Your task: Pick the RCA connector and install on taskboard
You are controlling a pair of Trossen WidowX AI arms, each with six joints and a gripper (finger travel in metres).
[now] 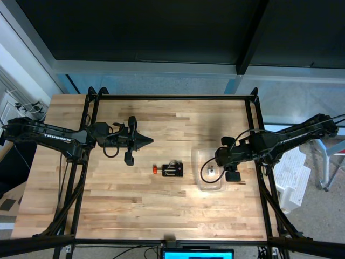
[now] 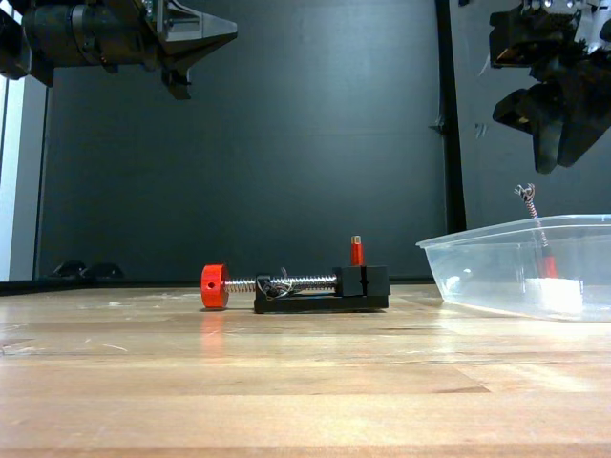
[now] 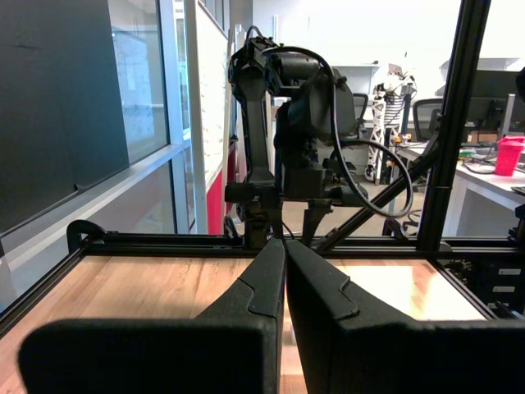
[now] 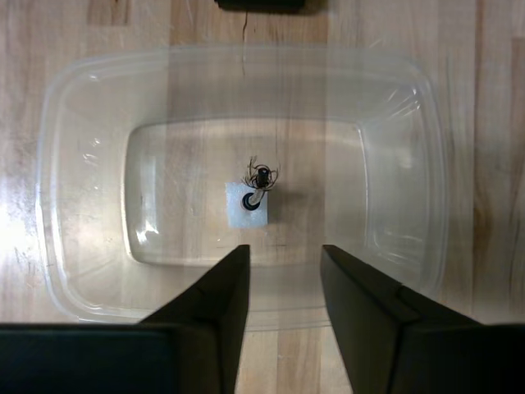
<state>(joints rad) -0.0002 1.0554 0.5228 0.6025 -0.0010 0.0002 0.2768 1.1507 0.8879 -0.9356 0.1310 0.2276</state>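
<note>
While the shut left tool (image 3: 285, 246) was parked left, the open right tool (image 4: 283, 250) was held above the connector (image 4: 257, 187), judged light and best pinched by its stem.

A robotics lab set within an office: a butcher-block table (image 1: 135, 199) ringed by a black metal frame (image 1: 172, 97), with the left gripper (image 1: 151, 141) hanging over its left half and the right gripper (image 4: 283, 249) over its right (both on cabled arms). Beyond the table stand desks (image 3: 492, 176), swivel chairs (image 3: 426, 119) and glazed partitions (image 3: 139, 90).
</note>
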